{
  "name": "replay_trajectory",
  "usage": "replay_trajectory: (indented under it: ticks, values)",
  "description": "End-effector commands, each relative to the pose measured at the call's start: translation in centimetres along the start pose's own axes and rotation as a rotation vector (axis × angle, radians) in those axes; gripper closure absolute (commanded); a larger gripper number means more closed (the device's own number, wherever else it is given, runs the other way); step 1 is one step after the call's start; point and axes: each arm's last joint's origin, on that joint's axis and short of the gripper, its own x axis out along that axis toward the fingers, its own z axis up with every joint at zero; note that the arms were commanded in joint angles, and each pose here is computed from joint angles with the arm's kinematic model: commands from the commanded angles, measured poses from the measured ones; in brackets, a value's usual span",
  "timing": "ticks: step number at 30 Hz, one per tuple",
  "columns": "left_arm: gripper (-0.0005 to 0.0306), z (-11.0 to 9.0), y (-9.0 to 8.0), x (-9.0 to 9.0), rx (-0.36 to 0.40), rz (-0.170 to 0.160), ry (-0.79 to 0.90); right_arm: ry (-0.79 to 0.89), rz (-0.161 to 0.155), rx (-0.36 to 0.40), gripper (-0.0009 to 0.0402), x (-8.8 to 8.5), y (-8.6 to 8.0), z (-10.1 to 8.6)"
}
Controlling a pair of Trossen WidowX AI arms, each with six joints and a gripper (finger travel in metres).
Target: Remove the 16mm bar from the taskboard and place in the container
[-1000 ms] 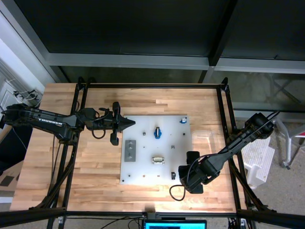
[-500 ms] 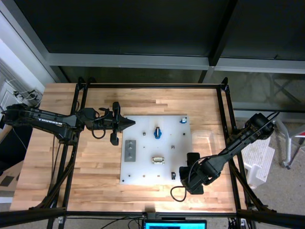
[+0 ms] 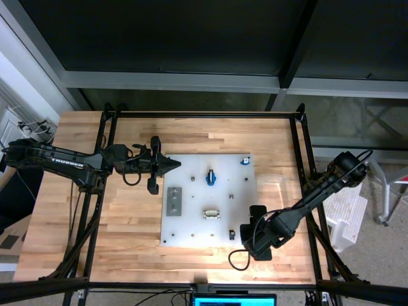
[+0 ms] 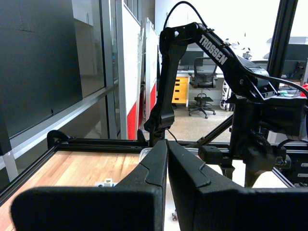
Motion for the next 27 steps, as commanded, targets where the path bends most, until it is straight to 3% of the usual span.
replay_trajectory:
  ticks: [1, 19, 27]
  values:
    - [0.0300, 0.0, 0.0, 0.0, 0.000, 0.000, 0.000, 0.010, -0.007, -0.007, 0.0231, 0.6, 0.3, 0.0]
    - [0.0300, 0.0, 0.0, 0.0, 0.000, 0.000, 0.000, -0.002, 0.015, -0.006, 0.0394, 0.0, 0.3, 0.0]
    - [0.0300, 0.0, 0.0, 0.0, 0.000, 0.000, 0.000, -0.010, 0.020, -0.005, 0.0388, -0.8, 0.0, -0.1]
